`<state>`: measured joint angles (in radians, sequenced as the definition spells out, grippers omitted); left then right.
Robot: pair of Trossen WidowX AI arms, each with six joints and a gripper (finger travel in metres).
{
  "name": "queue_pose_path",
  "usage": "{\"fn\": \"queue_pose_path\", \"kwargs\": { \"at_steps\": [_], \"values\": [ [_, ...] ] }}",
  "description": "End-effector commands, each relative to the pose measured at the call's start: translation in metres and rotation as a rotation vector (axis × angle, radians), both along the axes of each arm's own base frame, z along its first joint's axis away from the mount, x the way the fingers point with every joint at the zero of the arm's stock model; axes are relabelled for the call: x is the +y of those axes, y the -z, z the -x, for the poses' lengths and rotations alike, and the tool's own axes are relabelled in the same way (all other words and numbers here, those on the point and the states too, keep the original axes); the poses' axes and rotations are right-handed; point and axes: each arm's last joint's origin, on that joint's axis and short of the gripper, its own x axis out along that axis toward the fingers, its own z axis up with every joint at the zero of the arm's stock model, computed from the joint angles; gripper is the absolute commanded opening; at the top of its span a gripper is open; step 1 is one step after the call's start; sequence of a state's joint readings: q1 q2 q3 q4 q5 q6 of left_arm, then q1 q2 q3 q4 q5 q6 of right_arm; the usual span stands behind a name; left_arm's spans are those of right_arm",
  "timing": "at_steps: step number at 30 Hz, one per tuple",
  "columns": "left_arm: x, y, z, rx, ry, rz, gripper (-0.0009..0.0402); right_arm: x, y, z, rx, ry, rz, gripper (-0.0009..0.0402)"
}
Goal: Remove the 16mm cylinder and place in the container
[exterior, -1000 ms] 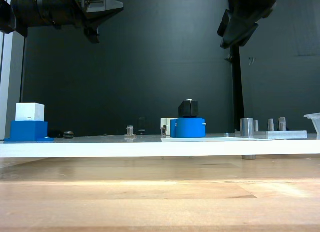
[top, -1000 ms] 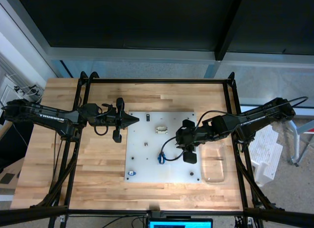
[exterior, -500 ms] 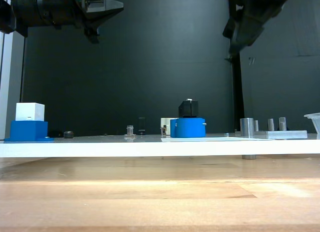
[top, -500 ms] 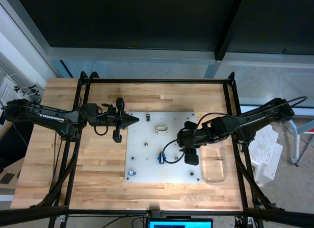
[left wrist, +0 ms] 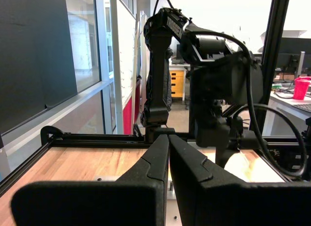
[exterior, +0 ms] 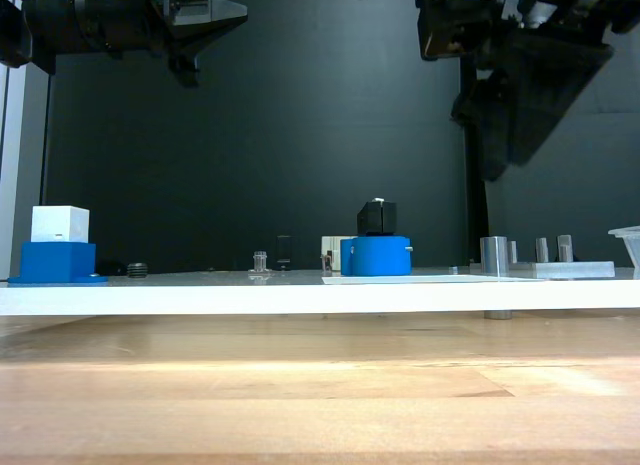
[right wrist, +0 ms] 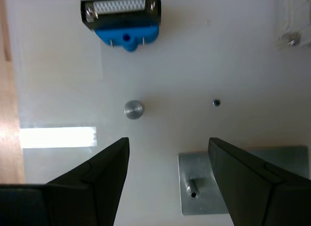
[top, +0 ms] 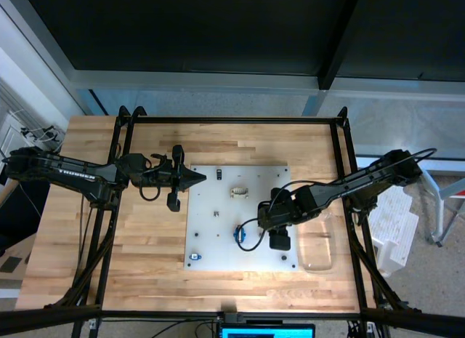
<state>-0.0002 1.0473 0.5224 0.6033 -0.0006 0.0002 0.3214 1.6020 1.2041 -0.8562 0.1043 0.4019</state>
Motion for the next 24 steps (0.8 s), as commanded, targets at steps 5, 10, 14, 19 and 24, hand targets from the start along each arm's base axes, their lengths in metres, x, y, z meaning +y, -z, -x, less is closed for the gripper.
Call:
{"fn": "queue_pose_path", "kwargs": {
  "at_steps": [5, 10, 14, 19, 24],
  "values": [
    [0.000, 0.000, 0.000, 0.000, 0.000, 0.000, 0.0000, 0.004, 0.013, -0.004, 0.044, 0.001, 0.011, 0.0231],
    [0.000, 0.000, 0.000, 0.000, 0.000, 0.000, 0.0000, 0.008, 0.021, -0.007, 0.067, -0.007, 0.017, 0.0232],
    [0.000, 0.000, 0.000, 0.000, 0.000, 0.000, 0.0000, 0.011, 0.027, -0.008, 0.086, -0.015, 0.024, 0.0232],
    [0.000, 0.000, 0.000, 0.000, 0.000, 0.000, 0.0000, 0.015, 0.033, -0.009, 0.104, -0.026, 0.030, 0.0232],
    [0.000, 0.000, 0.000, 0.000, 0.000, 0.000, 0.0000, 0.019, 0.039, -0.011, 0.120, -0.033, 0.038, 0.0232]
  ]
}}
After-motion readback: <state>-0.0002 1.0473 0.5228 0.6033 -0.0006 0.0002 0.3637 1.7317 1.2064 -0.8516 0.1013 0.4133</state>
